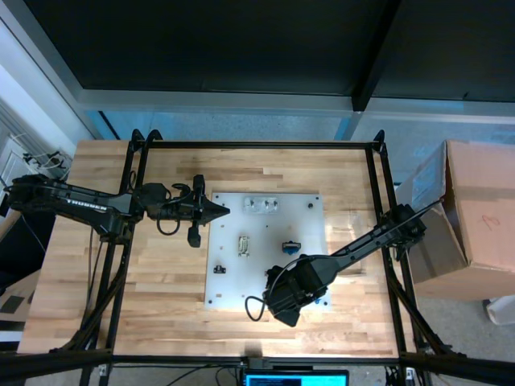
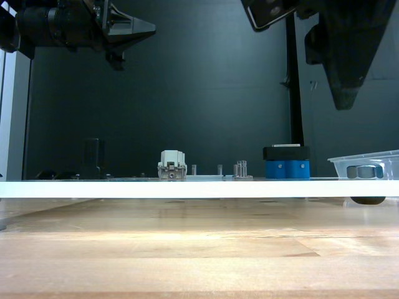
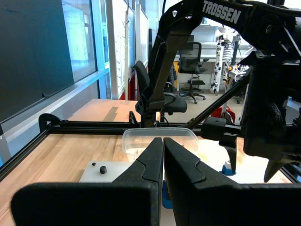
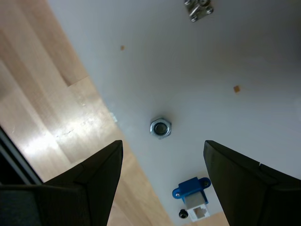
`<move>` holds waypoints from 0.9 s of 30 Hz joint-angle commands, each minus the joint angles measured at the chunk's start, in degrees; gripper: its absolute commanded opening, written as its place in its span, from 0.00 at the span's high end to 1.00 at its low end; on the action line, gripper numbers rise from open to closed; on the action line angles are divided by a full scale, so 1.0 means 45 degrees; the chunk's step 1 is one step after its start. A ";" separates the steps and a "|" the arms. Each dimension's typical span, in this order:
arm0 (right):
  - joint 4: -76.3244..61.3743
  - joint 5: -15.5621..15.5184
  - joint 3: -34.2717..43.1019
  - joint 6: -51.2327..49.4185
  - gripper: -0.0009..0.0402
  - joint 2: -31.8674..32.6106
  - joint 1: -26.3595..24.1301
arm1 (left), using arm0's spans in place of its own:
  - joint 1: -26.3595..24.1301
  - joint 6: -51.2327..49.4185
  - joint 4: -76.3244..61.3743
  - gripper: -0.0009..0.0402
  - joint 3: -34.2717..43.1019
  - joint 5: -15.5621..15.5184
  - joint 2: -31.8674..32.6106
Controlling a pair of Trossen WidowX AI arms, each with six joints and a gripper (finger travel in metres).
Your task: Unfasten the M12 nut and place it in the container
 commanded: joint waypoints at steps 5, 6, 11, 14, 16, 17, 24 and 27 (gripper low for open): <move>0.0636 -0.0296 -0.0563 0.0204 0.39 0.0248 0.0005 | 0.0000 0.0000 0.0005 0.98 0.0000 0.0005 0.0000; 0.0675 -0.0325 -0.0646 0.0204 0.39 0.0330 0.0015 | 0.0000 0.0000 0.0005 0.98 0.0000 0.0005 0.0000; 0.0850 -0.0330 -0.0782 0.0311 0.39 0.0889 0.0073 | 0.0000 0.0000 0.0015 0.98 0.0000 0.0005 0.0000; 0.1209 -0.0321 -0.0937 0.0316 0.39 0.0889 0.0073 | 0.0000 0.0000 0.0000 0.98 0.0000 0.0005 0.0000; 0.1326 -0.0325 -0.1030 0.0355 0.40 0.0889 0.0073 | 0.0005 0.0000 0.0000 0.98 0.0000 0.0005 0.0000; 0.1326 -0.0321 -0.1059 0.0350 0.40 0.0889 0.0073 | 0.0000 0.0000 0.0000 0.98 0.0000 0.0005 0.0000; 0.1802 -0.0321 -0.1433 0.0661 0.40 0.0889 0.0073 | 0.0000 0.0000 0.0005 0.98 0.0000 0.0005 0.0000; 0.1831 -0.0316 -0.1467 0.0797 0.42 0.0889 0.0073 | 0.0000 0.0000 0.0005 0.98 0.0000 0.0005 0.0000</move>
